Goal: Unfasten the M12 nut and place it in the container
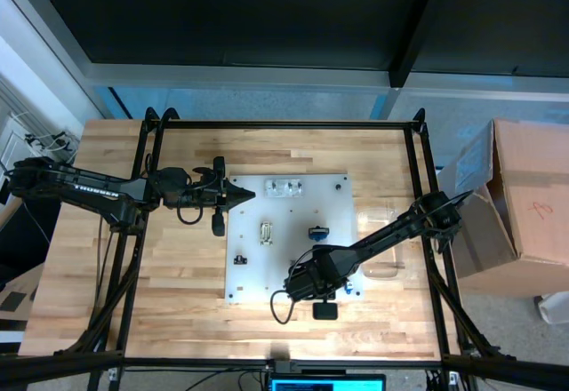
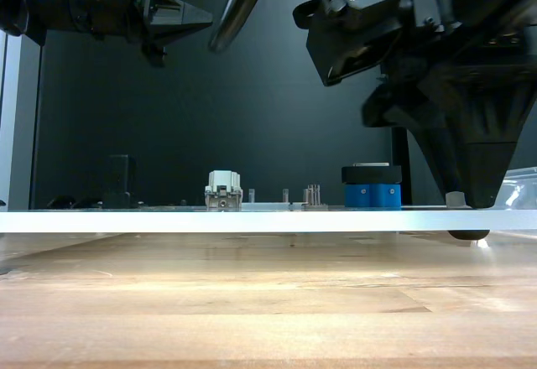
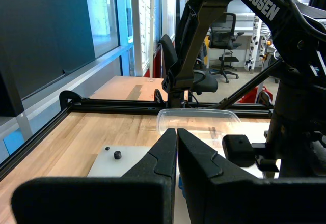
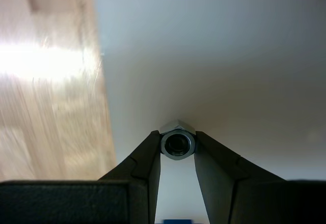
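Right end effector [image 4: 177, 138] clenched on nut [image 4: 178, 144] at board's [image 1: 262, 275] near right edge; whether on its stud, cannot tell. Left end effector [image 1: 249, 195] closed, raised over board's far left.

White board [image 1: 258, 280] on wooden worktop [image 1: 178, 275]: white connector [image 1: 265, 233] mid-board, blue block [image 1: 318, 232] right of it, clear part [image 1: 284, 187] at far edge; cardboard box [image 1: 511, 204] beyond worktop's right edge

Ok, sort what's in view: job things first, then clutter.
Job: nut, at board level, clamped by the right gripper, whether on its stud cannot tell; container, beside the board's right edge; left gripper, shut, raised over the board's far left.
Clutter: white connector, blue block, cardboard box.
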